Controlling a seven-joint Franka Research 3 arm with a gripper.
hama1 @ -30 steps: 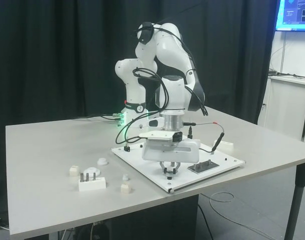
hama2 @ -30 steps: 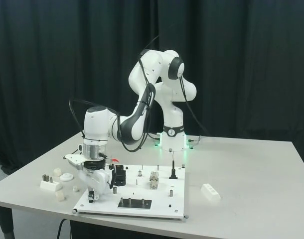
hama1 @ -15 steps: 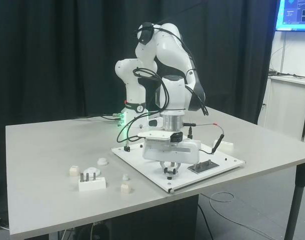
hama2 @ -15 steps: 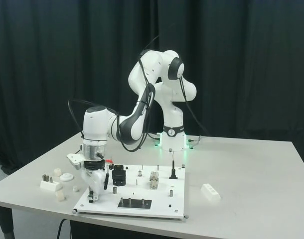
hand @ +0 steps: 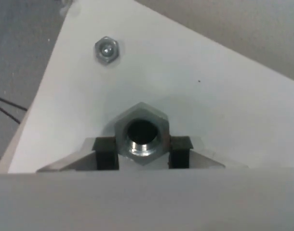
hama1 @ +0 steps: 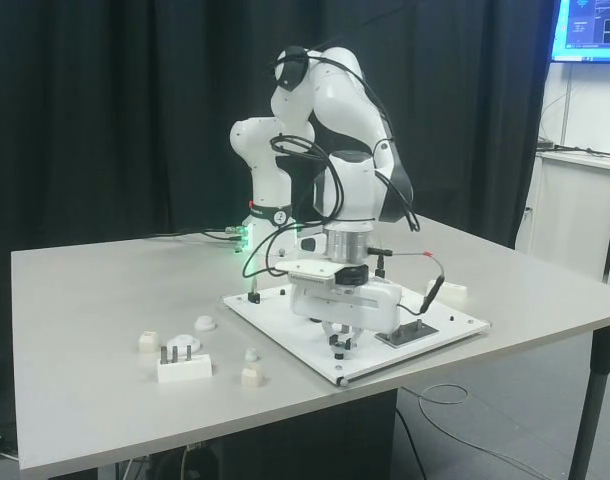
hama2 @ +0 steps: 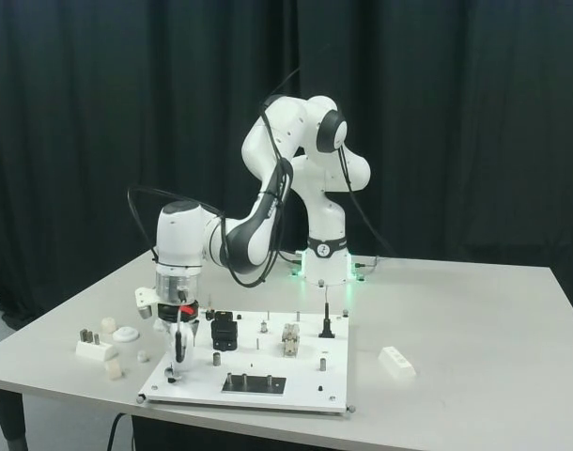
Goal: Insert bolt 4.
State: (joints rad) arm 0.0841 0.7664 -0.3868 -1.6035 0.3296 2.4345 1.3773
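In the wrist view, the bolt [hand: 140, 134] shows its grey hexagonal head with a dark threaded hollow. It is clamped between my two black finger pads [hand: 106, 153], standing upright on the white board [hand: 209, 110]. My gripper [hand: 141, 153] is shut on it. In the room views the gripper [hama1: 337, 340] [hama2: 174, 369] points straight down at the white board [hama1: 285, 325] [hama2: 296, 387], near its front corner. The bolt's shaft is hidden.
A small hex-headed fastener [hand: 106, 50] sits at the board's corner. A grey plate [hama1: 413, 332], a black probe [hama2: 325, 319] and other small fixtures stand on the board. Beside it lie a white block with two pegs [hama1: 183, 366] and small white parts [hama1: 250, 375].
The hand has turned about its vertical axis while staying over the same corner of the board. In the second room view it now appears edge-on.
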